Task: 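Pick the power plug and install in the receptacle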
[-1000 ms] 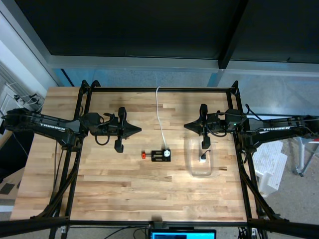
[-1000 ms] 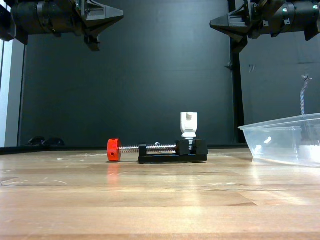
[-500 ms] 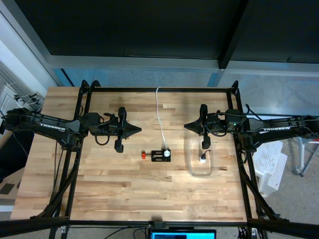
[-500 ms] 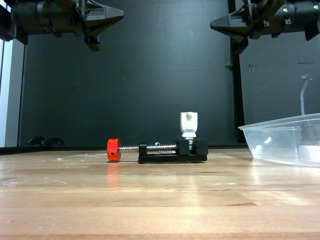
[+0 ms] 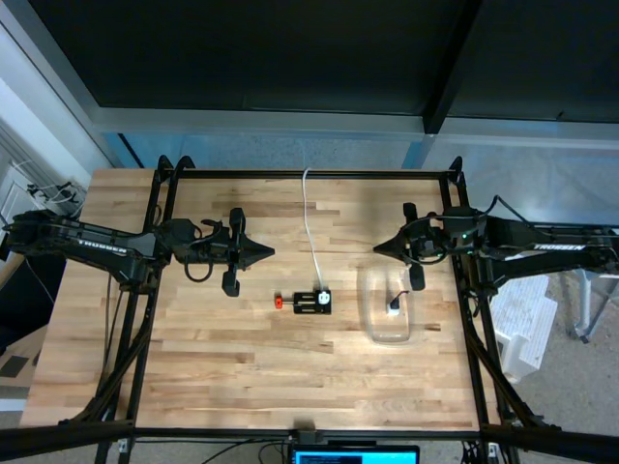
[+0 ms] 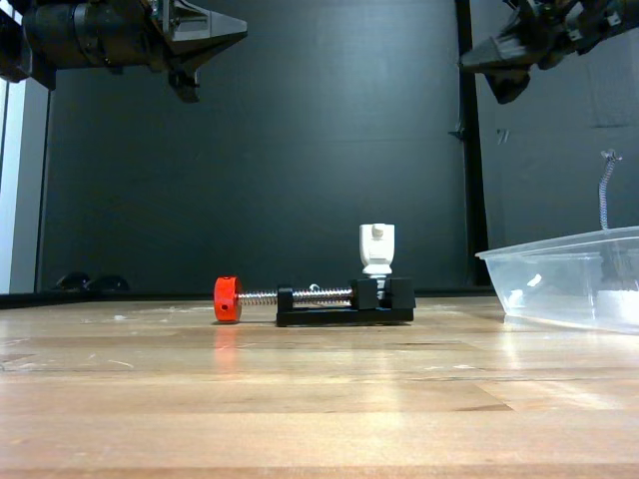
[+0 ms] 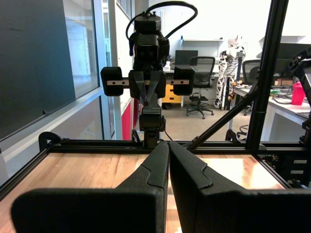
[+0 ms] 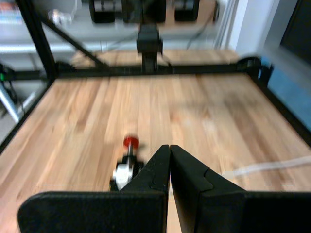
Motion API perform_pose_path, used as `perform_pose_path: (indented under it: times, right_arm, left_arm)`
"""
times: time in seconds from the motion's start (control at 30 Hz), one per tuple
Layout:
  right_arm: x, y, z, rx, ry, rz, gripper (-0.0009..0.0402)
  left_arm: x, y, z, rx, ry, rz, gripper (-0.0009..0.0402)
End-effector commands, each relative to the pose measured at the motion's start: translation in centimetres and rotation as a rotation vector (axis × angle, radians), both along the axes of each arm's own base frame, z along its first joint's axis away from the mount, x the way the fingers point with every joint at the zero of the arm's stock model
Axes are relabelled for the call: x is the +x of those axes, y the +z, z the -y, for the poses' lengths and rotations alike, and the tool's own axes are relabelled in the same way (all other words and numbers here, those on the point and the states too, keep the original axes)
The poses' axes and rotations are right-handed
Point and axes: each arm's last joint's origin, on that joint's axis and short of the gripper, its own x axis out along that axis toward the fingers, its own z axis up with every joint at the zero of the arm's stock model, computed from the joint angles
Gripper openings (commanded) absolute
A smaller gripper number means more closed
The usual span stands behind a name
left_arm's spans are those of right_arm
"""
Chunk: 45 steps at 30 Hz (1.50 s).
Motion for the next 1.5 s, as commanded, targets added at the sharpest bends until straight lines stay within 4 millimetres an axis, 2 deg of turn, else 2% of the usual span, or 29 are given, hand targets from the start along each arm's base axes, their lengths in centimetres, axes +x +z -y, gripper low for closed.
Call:
perform_pose_path:
  times: [0.03, 0.4, 0.67, 0.93, 1.2, 1.5]
  right_arm:
    - [-0.8, 0.5, -0.2, 0.012, 0.028, -0.11, 0.0]
    - [-3.7, 1.5, -0.8, 0.026, 0.066, -0.418, 0.0]
    - [-5.6, 1.2, -1.2, 0.052, 0.1, -0.613, 0.0]
    - [-6.5, 0.4, -1.3, 0.1, 0.111, -0.735, 0.0006]
    - [-6.4, -0.6, -1.3, 0.116, 0.105, -0.773, 0.0079]
    - [-5.4, -1.9, -1.4, 0.12, 0.103, -0.734, 0.017]
  left_arm:
    - [0.0, 0.0, 0.0, 0.0, 0.0, 0.0, 0.0]
    - [0.0, 0.0, 0.0, 0.0, 0.0, 0.0, 0.0]
    - [0.0, 0.0, 0.0, 0.0, 0.0, 0.0, 0.0]
    - [0.0, 0.0, 0.0, 0.0, 0.0, 0.0, 0.0]
    - [0.0, 0.0, 0.0, 0.0, 0.0, 0.0, 0.0]
    - [0.0, 0.0, 0.0, 0.0, 0.0, 0.0, 0.0]
